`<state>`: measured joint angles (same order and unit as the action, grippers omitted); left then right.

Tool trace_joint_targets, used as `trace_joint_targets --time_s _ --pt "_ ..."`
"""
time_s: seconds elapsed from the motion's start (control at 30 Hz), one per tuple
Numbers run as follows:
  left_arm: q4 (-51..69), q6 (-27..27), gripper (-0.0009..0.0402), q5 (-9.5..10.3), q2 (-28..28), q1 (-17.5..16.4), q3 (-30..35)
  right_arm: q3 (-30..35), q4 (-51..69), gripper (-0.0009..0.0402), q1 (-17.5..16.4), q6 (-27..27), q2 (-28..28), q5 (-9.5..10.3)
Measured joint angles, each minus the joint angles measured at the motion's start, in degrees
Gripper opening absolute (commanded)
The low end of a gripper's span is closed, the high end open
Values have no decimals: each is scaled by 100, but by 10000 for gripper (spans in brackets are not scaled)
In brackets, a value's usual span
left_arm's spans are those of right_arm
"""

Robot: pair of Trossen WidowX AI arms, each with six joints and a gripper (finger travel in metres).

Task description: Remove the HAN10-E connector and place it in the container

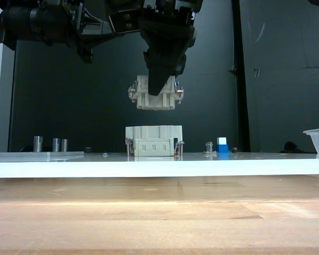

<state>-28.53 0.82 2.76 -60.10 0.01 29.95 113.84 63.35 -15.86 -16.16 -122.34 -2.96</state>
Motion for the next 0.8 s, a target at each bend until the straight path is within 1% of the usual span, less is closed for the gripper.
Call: trace_joint_targets --time_s 0.2,0.33,0.53,0.63,0.8 --pt "0 0 0 0 0 0 0 -7 0 62 -111 0 144 -28" --pt "0 -2 0 0 0 0 0 -186 -76 62 -168 0 323 -46" --pt "0 0 0 0 0 0 0 -863 -428 62 -256 -140 754 -83" --pt "0 -2 0 0 0 0 0 -1163 -481 62 -315 -155 1005 -201" --pt "0 0 0 0 0 0 0 -1679 -518 62 -407 -192 1464 -219"
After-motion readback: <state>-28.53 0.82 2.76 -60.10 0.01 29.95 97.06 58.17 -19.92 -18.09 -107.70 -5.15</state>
